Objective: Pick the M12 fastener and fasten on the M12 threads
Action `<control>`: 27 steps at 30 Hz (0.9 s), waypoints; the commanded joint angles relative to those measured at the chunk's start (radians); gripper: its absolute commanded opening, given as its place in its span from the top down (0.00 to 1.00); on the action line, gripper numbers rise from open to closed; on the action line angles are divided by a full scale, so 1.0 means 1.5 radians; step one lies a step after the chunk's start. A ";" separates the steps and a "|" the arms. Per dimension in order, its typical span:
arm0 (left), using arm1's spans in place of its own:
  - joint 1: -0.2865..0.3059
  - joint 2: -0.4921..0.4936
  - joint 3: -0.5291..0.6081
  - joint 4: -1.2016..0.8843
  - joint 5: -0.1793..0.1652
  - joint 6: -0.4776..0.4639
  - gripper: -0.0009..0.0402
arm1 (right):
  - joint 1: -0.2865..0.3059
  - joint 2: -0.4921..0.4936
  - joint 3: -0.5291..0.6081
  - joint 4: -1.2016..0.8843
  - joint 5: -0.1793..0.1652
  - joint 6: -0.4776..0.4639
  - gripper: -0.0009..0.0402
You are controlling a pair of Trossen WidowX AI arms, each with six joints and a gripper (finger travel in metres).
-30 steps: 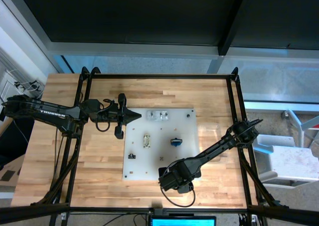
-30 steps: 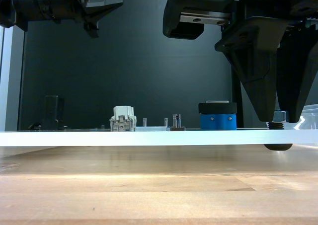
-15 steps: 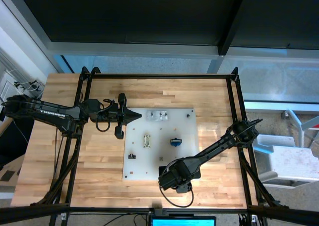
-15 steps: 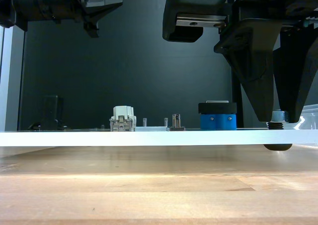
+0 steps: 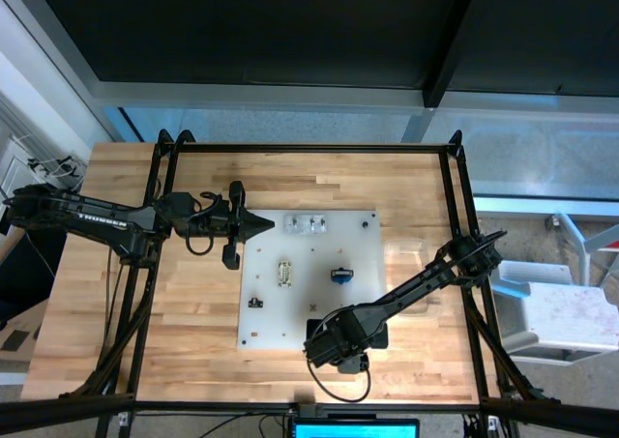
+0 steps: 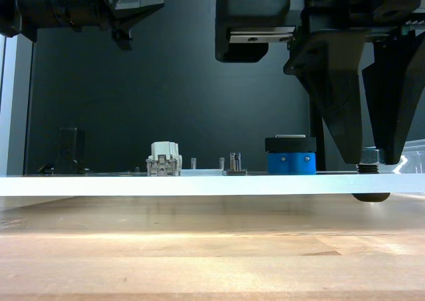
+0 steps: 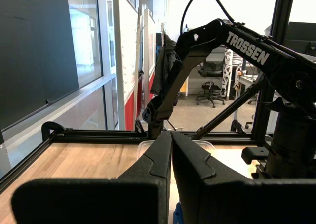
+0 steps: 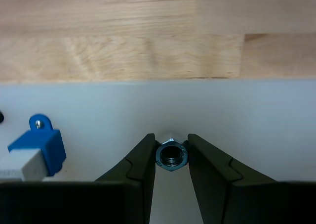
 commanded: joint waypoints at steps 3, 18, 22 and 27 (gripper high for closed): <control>0.000 0.000 0.000 0.000 0.000 0.000 0.98 | 0.000 0.002 -0.001 0.010 0.000 0.061 0.85; 0.000 0.000 0.000 0.000 0.000 0.000 0.98 | 0.000 -0.003 -0.004 0.011 0.000 0.278 0.84; 0.000 0.000 0.000 0.000 0.000 0.000 0.98 | 0.000 -0.003 -0.004 0.017 0.000 0.336 0.85; 0.000 0.000 0.000 0.000 0.000 0.000 0.98 | 0.000 -0.003 -0.004 0.027 0.001 0.444 0.84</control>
